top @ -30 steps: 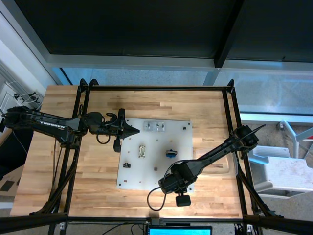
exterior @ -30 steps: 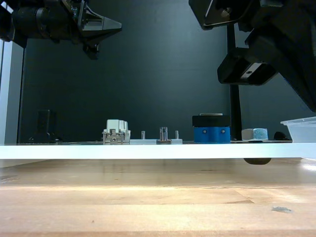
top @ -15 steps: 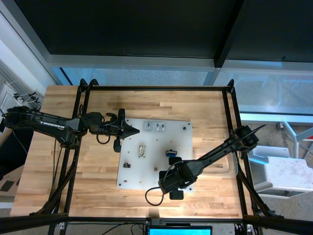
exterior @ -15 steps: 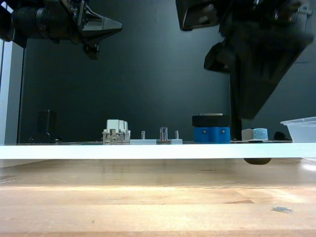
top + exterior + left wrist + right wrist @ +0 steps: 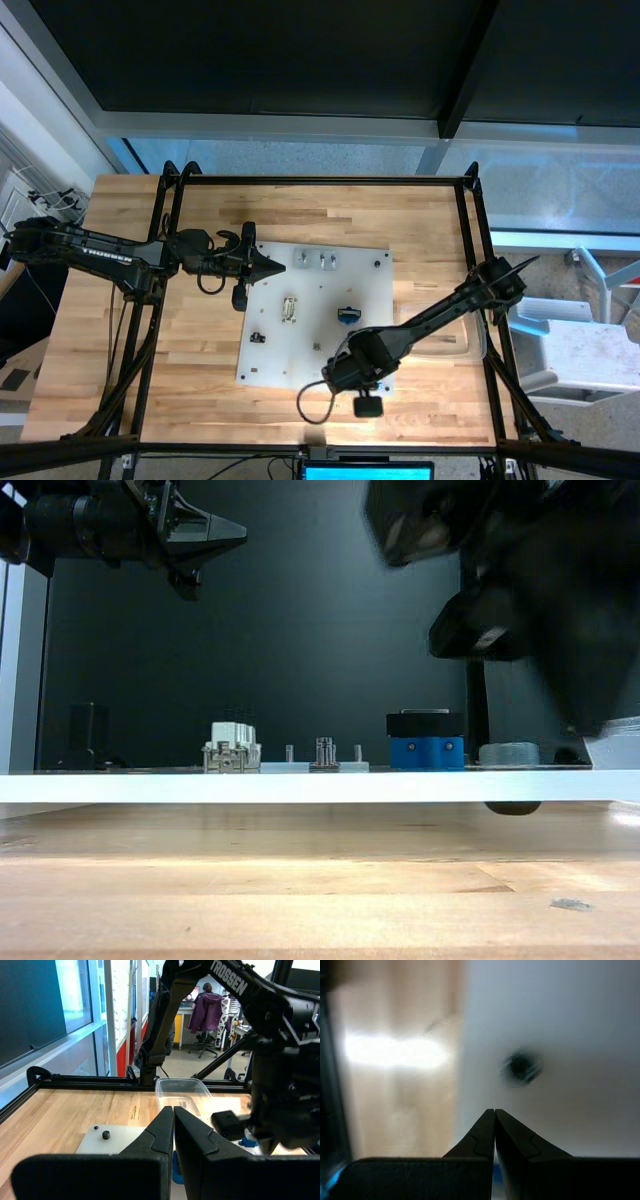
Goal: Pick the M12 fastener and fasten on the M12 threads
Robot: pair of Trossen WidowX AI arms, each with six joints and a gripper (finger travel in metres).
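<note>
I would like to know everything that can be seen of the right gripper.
The right gripper is black, with two tapering jaws closed tip to tip; nothing shows between them. It points down at the white board, near its near right corner, beside an edge where the wooden table begins, and its tips touch nothing visible. On the board beyond the tips lies a dark round spot that I cannot identify. The left gripper hovers high over the board's far left part, jaws closed.

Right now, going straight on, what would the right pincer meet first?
Probably the white board, near its edge, beside a blurred dark round spot; depth is unclear. The right pincer, shut, points down over the board's near right part; the left pincer, shut, hangs over its far left corner.
</note>
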